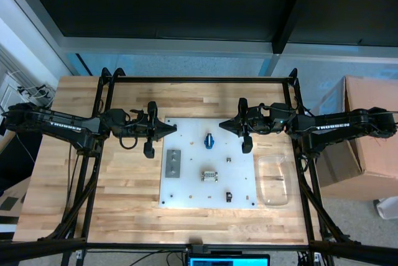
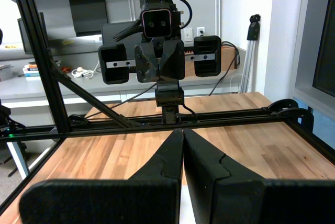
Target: Remove the HAN10E connector from the taskboard and place in the container
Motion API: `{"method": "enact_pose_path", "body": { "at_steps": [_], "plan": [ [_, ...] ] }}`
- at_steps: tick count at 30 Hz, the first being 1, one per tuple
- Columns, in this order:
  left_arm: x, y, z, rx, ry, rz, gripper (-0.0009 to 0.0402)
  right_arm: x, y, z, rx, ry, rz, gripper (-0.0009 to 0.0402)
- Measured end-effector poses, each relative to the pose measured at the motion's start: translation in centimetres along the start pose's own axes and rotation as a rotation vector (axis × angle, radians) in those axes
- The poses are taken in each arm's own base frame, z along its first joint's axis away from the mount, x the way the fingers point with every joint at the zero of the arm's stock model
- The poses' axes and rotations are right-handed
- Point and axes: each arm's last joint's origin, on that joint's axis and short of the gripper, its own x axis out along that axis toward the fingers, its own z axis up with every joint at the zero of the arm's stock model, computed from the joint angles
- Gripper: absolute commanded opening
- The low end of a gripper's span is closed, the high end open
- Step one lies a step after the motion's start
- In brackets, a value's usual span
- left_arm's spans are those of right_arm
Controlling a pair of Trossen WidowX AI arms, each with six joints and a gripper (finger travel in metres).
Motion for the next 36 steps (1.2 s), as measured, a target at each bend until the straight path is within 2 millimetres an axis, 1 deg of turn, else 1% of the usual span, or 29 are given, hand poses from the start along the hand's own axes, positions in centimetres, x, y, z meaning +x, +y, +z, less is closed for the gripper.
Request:
{"method": "enact_pose_path", "body": {
  "at_steps": [15, 19, 22, 27, 33, 36],
  "plan": [
    [0.0, 0.0, 0.0, 0.000, 0.000, -0.001, 0.0000, 0.0, 0.0, 0.0, 0.000, 0.001, 0.000, 0.0000],
    [0.0, 0.0, 0.0, 0.000, 0.000, -0.001, 0.0000, 0.0, 0.3, -0.2, 0.004, 0.041, 0.017, 0.0000],
    [0.0, 0.0, 0.0, 0.000, 0.000, -0.001, 0.0000, 0.2, 1.1, 0.0, 0.007, 0.115, 0.046, 0.0000],
    [0.0, 0.0, 0.0, 0.000, 0.000, 0.000, 0.0000, 0.5, 3.0, 0.7, 0.006, 0.256, 0.093, 0.0000],
    [0.0, 0.0, 0.0, 0.000, 0.000, -0.001, 0.0000, 0.8, 5.8, 0.8, -0.037, 0.514, 0.102, 0.0000],
    [0.0, 0.0, 0.0, 0.000, 0.000, 0.000, 0.0000, 1.2, 7.0, 1.0, -0.021, 0.633, 0.118, 0.0000]
  ]
}}
